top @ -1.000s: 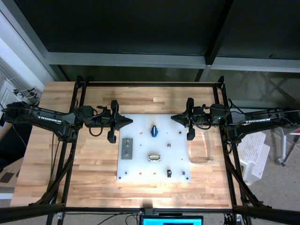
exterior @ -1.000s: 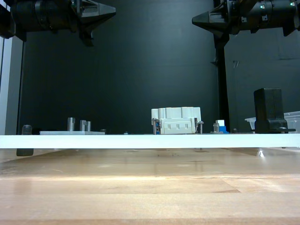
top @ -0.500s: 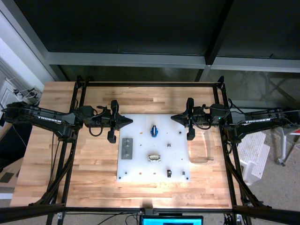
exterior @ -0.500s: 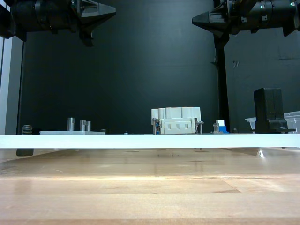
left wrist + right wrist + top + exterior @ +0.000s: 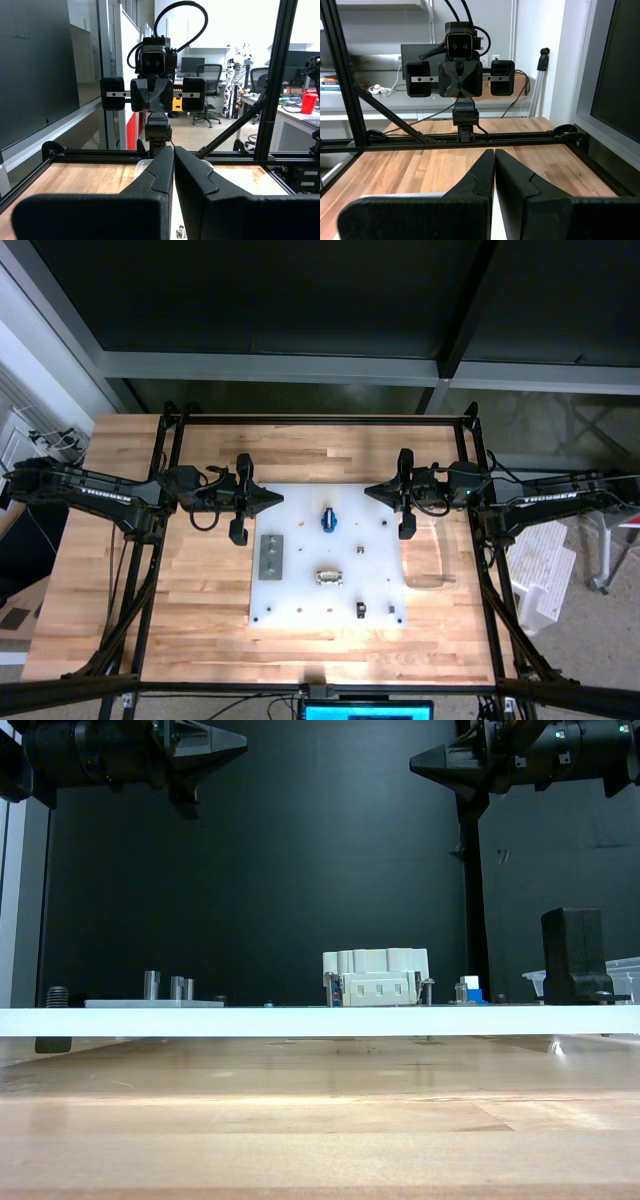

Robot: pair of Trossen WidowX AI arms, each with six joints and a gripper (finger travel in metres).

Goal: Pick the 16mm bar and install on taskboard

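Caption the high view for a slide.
Left tool and right tool, both shut and empty, hover over the taskboard's far corners; the 16mm bar cannot be told.

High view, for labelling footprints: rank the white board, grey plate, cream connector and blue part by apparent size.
1. white board
2. grey plate
3. cream connector and blue part: alike, unranked.
Left gripper and right gripper, both shut, hover near the board's far corners; 16mm bar not identifiable.

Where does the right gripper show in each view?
High: right gripper, shut, over the white board's far edge.
Low: gripper upper right, high above the board.
Left wrist: gripper facing the camera, beyond the shut left gripper.
Right wrist: its own closed fingers.
Shared landmark: the wooden table.
16mm bar: cannot tell where.
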